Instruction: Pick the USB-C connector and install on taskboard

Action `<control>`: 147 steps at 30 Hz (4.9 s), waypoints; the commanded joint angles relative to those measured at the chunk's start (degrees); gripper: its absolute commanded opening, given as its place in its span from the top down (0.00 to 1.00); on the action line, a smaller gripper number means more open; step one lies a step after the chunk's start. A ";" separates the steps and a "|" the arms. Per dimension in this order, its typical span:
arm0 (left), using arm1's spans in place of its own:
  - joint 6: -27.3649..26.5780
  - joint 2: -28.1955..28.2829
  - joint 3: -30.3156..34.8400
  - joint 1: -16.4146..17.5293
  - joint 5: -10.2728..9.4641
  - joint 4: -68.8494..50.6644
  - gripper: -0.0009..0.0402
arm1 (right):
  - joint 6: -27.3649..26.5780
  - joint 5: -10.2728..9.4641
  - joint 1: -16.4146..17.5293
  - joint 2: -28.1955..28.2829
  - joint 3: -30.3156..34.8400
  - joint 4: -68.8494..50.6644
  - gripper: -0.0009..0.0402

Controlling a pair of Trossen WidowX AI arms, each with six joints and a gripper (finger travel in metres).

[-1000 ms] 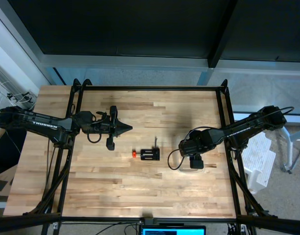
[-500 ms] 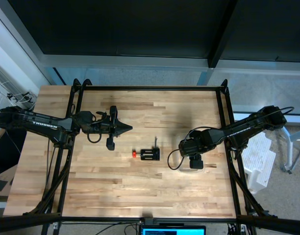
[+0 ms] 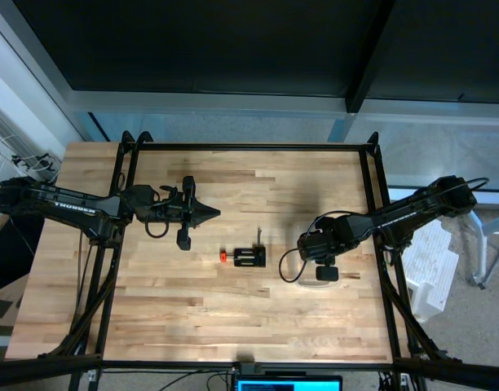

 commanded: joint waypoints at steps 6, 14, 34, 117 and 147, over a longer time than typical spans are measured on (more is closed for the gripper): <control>0.02 0.02 0.00 0.00 0.00 0.00 0.98 | 0.00 0.00 -0.02 0.02 0.04 0.04 0.84; 0.02 0.00 0.00 0.02 0.00 0.00 0.98 | 0.02 0.02 -0.04 0.02 0.04 0.04 0.94; 0.02 0.02 0.00 0.00 0.00 0.00 0.98 | -0.02 -0.07 -0.04 -2.19 0.48 -1.68 0.98; 0.02 0.02 0.00 0.02 0.00 0.00 0.98 | -4.00 -0.59 -5.27 31.45 56.94 -23.21 0.98; 0.02 0.02 0.00 0.02 0.00 0.00 0.98 | -2.36 0.00 -5.38 33.79 57.05 -20.09 0.98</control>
